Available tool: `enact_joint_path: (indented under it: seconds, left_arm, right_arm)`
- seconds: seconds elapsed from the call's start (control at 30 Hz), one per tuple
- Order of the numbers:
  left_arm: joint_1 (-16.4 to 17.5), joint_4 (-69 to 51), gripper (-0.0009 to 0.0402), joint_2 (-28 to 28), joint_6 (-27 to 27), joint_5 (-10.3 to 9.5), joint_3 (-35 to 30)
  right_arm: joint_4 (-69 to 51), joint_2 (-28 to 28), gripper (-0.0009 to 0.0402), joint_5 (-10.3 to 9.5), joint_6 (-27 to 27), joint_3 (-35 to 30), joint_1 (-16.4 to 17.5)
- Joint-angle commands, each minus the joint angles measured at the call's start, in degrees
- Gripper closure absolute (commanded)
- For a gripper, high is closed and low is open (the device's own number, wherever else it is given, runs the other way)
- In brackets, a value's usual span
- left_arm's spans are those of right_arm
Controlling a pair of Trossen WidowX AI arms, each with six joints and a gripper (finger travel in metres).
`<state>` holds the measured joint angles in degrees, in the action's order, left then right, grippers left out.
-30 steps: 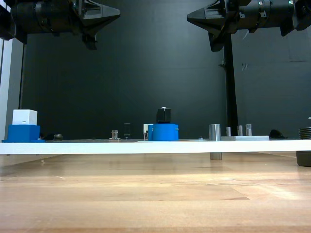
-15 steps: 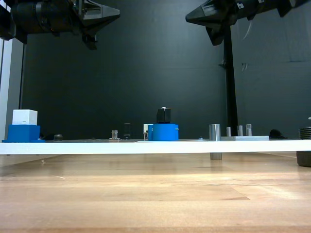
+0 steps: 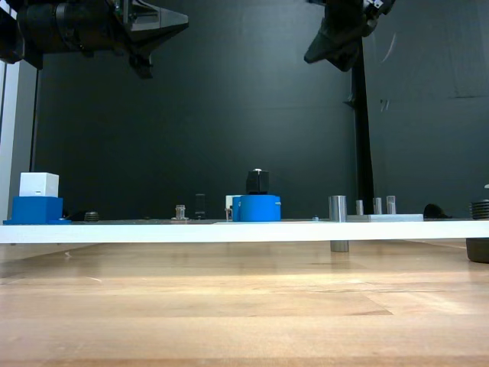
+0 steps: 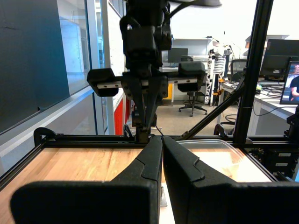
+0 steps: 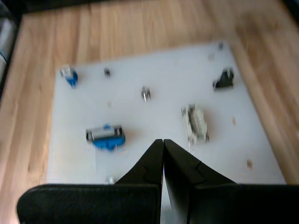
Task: Pick the 16mm cylinder and place it in the container
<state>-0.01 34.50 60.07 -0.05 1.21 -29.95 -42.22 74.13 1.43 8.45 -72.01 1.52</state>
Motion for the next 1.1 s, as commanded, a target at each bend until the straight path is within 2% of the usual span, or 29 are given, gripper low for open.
enact_joint_path:
  seconds: [0.03,0.4,1.0,1.1]
  left_arm:
    - [0.02,0.0,0.0393,0.02,0.02,0.02,0.0]
    - [0.0,0.0,0.0393,0.02,0.0,0.02,0.0]
    - [0.0,0.0,0.0393,0.02,0.02,0.02,0.0]
    - [0.02,0.0,0.0393,0.02,0.02,0.02,0.0]
  right_arm:
    - [-6.58,3.65,0.0393,0.0,0.02,-4.44,0.48]
    - [-14.64,12.17,0.0393,0.04,-0.55,-13.4,2.58]
    - [-17.18,16.33,0.0393,0.59,2.43,-13.75,8.26]
    - [-17.31,17.29,0.0393,2.01,2.95,-13.75,9.33]
